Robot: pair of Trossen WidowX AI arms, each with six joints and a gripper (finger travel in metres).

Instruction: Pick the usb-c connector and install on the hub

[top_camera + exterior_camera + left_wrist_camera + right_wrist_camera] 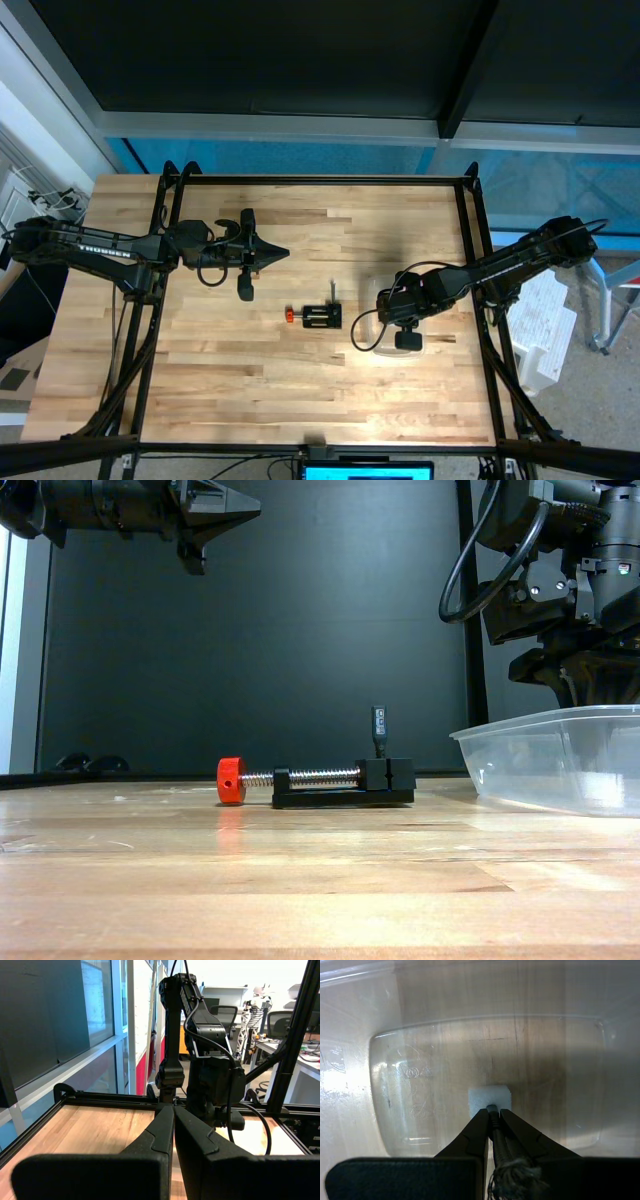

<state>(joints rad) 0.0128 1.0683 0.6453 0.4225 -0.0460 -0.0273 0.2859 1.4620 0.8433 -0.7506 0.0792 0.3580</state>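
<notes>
**usb-c connector** (493,1117): pinched between the closed fingers of the right gripper (492,1111). Inside the clear tray (520,742), just to the hub's (322,316) right in the high view. Dark tip poking out past the fingertips, over a pale square piece (490,1096) on the tray floor. Cannot tell whether lifted clear of that piece.

**hub**: flat on the table (250,400), nothing holding it. Orange-red knob (290,315) at the end away from the tray. Thin upright pin (378,728) rising from the end nearer the tray.

**left gripper** (283,253): fingers pressed together on nothing. Held high, to the hub's left and beyond it, well apart from it.

**Step in hand, as judged**: the pick, with the grasp made. Install not yet begun.

**Next move, as judged**: straight lift out over the tray wall, then a short carry across to the hub. After that, careful alignment of the plug's tip with the hub's socket, whose place is not discernible here. Firm grip needed throughout, the plug being tiny and liable to twist between the fingers.
</notes>
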